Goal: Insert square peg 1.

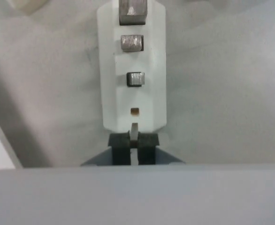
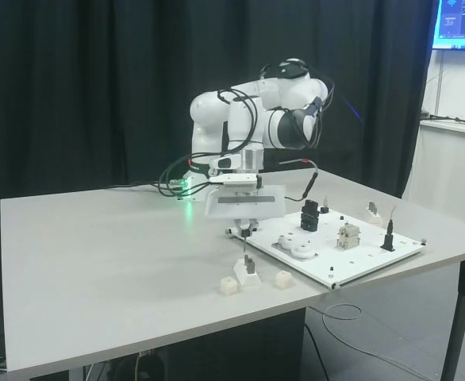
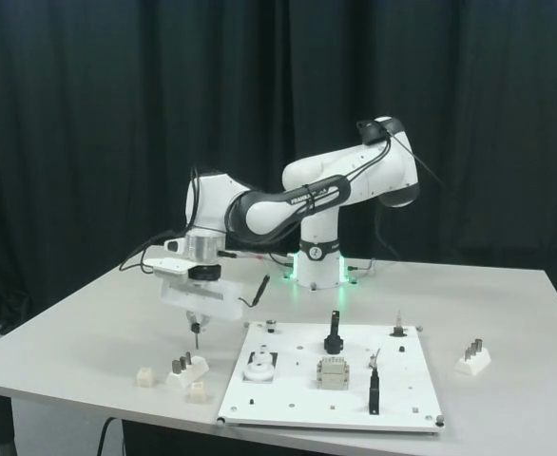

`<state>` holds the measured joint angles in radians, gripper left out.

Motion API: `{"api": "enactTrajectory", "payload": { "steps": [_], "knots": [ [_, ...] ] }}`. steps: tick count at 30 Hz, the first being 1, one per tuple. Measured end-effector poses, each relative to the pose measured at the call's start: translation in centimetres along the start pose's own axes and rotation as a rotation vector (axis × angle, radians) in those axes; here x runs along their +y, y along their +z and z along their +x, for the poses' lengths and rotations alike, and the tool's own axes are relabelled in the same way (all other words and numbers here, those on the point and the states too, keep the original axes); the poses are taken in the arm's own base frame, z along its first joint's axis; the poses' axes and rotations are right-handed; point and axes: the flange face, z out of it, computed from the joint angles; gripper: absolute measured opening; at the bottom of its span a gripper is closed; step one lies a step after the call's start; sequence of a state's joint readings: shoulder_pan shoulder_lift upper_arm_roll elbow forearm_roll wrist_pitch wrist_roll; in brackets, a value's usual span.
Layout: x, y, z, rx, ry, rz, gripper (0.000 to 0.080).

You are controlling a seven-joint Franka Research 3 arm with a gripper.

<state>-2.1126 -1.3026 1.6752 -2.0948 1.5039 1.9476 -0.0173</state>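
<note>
Above the grey counter [image 2: 97,254], the white arm's gripper [image 1: 134,143] hangs over a white peg holder [image 1: 133,70], its jaws clamped together on a thin square peg [image 1: 134,130] that points down. Directly below the peg in the wrist view lies the holder's smallest square hole [image 1: 134,111], unfilled, while three larger grey square pegs [image 1: 135,78] stand in the holder's other holes. Beside the holder lies the white assembly board [image 3: 402,399].
</note>
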Motion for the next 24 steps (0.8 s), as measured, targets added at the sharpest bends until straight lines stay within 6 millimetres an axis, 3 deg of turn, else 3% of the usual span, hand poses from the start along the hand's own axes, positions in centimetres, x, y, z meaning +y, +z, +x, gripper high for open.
{"api": "enactTrajectory", "payload": {
  "steps": [24],
  "knots": [
    [-0.12,-0.90,0.00,-0.014,-0.055,0.000,0.0029]
  ]
}}
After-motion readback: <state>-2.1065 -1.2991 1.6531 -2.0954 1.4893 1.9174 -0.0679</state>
